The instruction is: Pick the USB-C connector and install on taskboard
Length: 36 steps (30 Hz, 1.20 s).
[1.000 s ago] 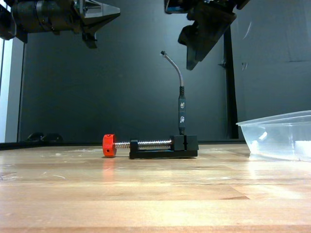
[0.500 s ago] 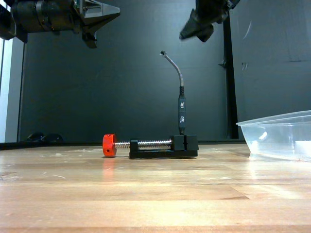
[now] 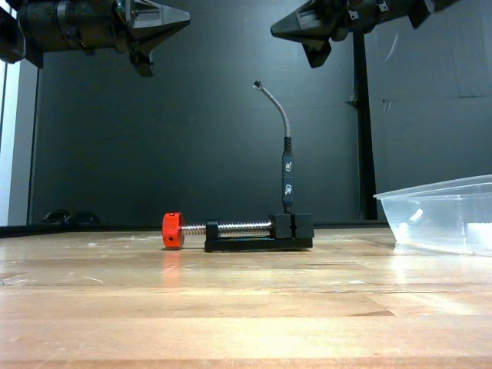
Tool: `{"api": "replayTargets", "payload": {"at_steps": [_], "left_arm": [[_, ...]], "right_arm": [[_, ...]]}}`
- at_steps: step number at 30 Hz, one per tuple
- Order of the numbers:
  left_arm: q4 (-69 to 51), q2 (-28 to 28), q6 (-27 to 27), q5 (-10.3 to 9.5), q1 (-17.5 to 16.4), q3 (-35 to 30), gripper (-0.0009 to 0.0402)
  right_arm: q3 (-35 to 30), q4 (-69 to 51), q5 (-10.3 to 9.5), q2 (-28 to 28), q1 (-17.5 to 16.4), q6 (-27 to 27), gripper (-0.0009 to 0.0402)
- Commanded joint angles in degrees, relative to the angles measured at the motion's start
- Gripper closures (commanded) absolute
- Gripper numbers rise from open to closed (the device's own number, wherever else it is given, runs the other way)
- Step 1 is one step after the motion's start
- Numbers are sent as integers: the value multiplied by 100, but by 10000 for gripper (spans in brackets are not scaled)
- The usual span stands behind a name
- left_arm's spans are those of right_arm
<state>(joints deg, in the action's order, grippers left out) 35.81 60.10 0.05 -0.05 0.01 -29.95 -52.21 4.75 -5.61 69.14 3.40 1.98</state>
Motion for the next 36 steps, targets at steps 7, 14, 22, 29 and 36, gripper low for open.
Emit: {"api": "replayTargets", "payload": {"at_steps": [7, 14, 22, 29, 36], "left_arm": [[2, 0, -2, 2, -2, 0, 393], [0, 0, -2, 2, 0, 0, 393], [-4, 0, -2, 2, 0, 0, 393], [-7, 0, -2, 2, 0, 0, 393], [2, 0, -2, 2, -2, 0, 393]], "right_arm": [[1014, 2006, 20, -356, 0, -168, 394], [1392, 2365, 522, -654, -2, -197, 394], [1668, 2479, 599, -730, -20, -321, 394], [1711, 2492, 551, -734, -28, -310, 393], [1716, 2490, 417, -765, -48, -391, 393]]}}
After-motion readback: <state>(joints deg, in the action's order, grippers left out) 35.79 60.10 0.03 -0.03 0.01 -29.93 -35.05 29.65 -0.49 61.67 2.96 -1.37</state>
